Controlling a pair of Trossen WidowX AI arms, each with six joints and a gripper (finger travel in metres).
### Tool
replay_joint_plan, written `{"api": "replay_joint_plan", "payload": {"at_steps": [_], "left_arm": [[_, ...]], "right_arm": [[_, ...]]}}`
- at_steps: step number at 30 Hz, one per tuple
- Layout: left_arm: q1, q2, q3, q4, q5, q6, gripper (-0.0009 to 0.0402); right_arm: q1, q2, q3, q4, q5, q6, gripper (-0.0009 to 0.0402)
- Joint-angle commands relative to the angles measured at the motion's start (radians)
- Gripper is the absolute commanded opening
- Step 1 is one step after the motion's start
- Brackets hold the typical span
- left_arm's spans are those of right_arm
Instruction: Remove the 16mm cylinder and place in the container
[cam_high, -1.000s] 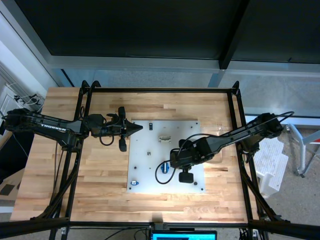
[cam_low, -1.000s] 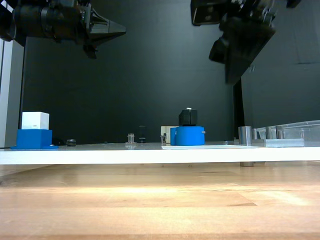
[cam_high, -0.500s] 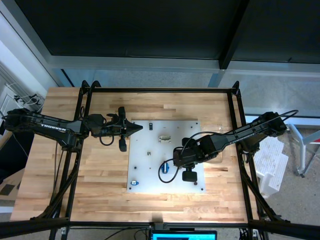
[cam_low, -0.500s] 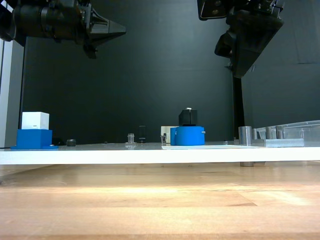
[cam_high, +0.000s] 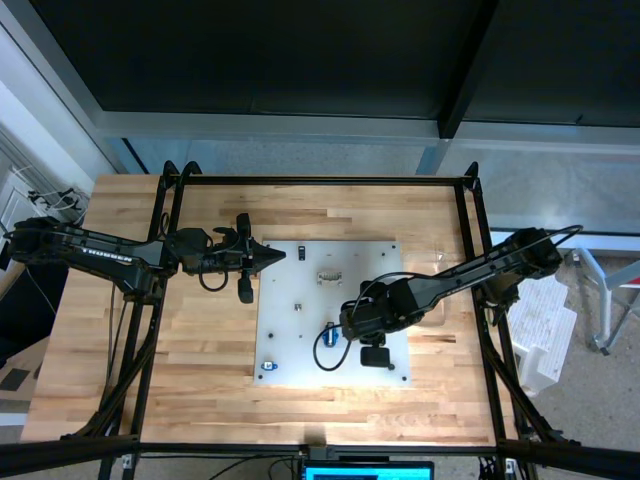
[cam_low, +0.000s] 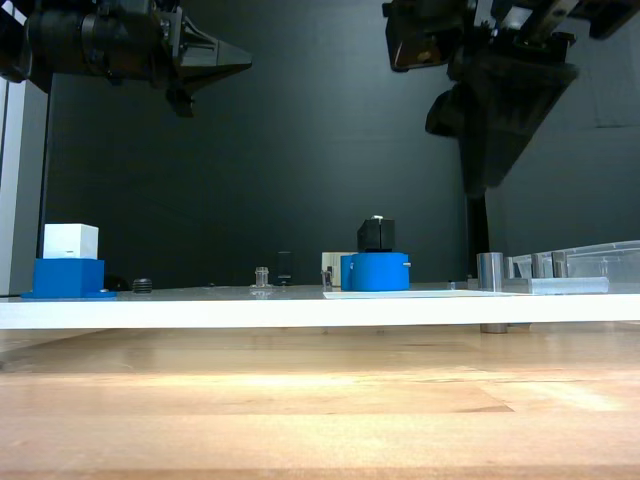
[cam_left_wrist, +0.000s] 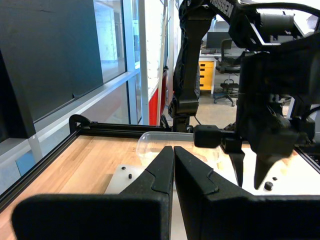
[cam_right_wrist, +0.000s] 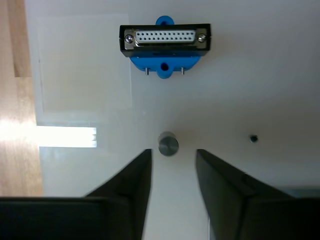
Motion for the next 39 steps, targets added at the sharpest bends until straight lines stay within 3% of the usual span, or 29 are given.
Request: {"api": "replay_joint_plan", "payload": {"at_steps": [1,6,12,28,39], "left_arm": [[0.0,0.0,0.0,0.0,0.0,0.0,0.0],[0.0,0.0,0.0,0.0,0.0,0.0,0.0],[0.0,0.0,0.0,0.0,0.0,0.0,0.0],[0.0,0.0,0.0,0.0,0.0,0.0,0.0],[0.0,0.0,0.0,0.0,0.0,0.0,0.0]], "right_arm": [[0.003,0.031,0.0,0.016,0.0,0.0,0.0182],[0.006,0.064,0.0,0.022,0.003,0.0,0.0226],[0.01,0.102,0.0,0.029,0.007,0.0,0.0222],[0.014,0.13,-0.04,0.074,0.0,-0.002,0.0148],[0.014,0.128,-0.04,0.074,0.001,-0.006,0.0063]]}}
